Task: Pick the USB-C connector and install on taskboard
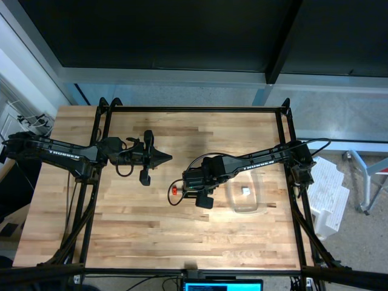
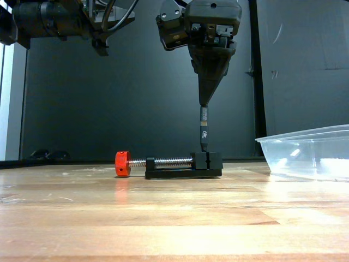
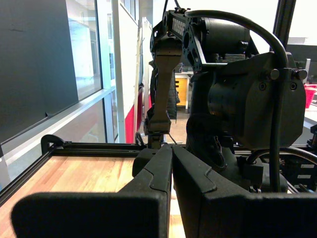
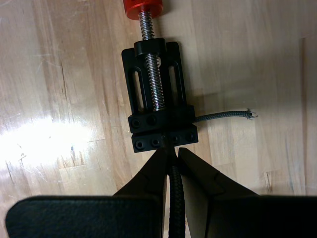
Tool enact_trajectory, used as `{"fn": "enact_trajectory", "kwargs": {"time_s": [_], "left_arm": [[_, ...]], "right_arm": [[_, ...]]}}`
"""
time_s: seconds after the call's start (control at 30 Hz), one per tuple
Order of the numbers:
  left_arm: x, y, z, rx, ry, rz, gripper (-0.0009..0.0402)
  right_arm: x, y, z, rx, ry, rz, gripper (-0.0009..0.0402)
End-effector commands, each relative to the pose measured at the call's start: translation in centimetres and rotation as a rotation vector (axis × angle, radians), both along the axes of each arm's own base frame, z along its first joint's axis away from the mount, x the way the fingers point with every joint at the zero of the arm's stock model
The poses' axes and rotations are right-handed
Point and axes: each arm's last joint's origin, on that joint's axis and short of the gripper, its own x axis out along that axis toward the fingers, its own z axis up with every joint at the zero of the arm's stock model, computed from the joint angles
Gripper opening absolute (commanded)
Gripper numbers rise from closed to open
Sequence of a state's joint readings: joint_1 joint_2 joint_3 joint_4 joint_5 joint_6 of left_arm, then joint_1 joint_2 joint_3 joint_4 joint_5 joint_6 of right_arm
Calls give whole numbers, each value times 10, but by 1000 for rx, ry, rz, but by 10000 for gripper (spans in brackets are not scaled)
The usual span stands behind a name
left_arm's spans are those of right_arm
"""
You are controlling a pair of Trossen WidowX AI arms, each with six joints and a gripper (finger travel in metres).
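Right gripper was seen pinched on the USB-C connector, held upright with its tip at the taskboard end block. Insertion was judged in hand; a straight downward press was called for. Left gripper was parked aloft, well apart, fingers pressed together.

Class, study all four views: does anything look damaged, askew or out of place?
One oddity: a short braided cord juts from the taskboard, its end frayed. The right gripper holds the USB-C connector upright over it; the left gripper hangs parked aside.
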State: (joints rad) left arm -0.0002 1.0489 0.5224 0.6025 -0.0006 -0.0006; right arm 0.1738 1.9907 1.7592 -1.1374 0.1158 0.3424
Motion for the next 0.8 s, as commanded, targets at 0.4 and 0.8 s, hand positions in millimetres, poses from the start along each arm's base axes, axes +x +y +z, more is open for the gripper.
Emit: {"fn": "enact_trajectory", "kwargs": {"time_s": [0.4, 0.8], "left_arm": [[0, 0, 0, 0, 0, 0, 0], [0, 0, 0, 0, 0, 0, 0]], "right_arm": [[0, -1, -13, 1, 1, 10, 0], [-1, -2, -19, -1, -1, 18, 0]]}}
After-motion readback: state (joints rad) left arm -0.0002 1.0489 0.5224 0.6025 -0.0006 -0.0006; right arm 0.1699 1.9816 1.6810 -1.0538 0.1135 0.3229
